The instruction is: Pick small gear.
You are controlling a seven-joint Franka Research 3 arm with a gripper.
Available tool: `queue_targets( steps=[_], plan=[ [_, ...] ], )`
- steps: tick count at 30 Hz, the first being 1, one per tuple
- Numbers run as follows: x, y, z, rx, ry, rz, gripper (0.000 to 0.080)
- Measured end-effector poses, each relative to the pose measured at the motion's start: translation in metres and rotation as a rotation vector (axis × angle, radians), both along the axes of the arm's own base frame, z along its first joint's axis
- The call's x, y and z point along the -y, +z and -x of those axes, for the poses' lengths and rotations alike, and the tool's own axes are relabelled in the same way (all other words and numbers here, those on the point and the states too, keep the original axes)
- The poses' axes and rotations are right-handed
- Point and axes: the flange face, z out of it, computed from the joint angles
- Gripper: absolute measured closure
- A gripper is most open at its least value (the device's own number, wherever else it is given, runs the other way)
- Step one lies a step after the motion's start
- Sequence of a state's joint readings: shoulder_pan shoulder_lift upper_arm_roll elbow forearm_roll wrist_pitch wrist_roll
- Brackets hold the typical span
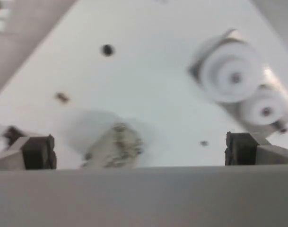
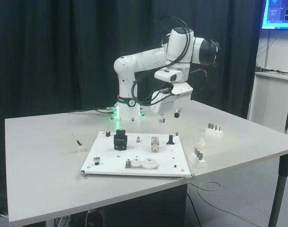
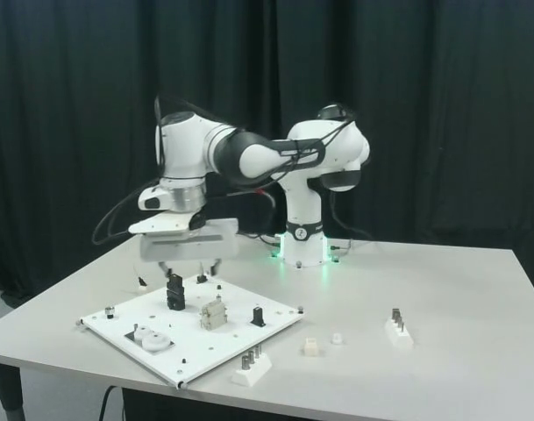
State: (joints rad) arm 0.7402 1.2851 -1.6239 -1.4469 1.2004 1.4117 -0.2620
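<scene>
Two white gears sit side by side on a mount of the white board. In the wrist view the small gear lies beside the large gear. My gripper is open with nothing between its fingers, and the gears lie off to one side of it. From the room, the gripper hangs well above the board's far part. The gear pair rests near the board's front edge, apart from the gripper.
On the board stand a black block, a grey metal part and a small black bracket. White pin holders and a white block with a pin sit on the grey table.
</scene>
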Motion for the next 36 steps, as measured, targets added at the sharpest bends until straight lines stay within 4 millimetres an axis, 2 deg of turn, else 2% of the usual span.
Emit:
queue_targets(
  steps=[18,36],
  plan=[
    [-0.089,-0.011,0.027,-0.026,-0.114,-0.027,0.0003],
    [-0.134,-0.03,0.058,0.028,-0.259,0.013,0.0003]
  ],
)
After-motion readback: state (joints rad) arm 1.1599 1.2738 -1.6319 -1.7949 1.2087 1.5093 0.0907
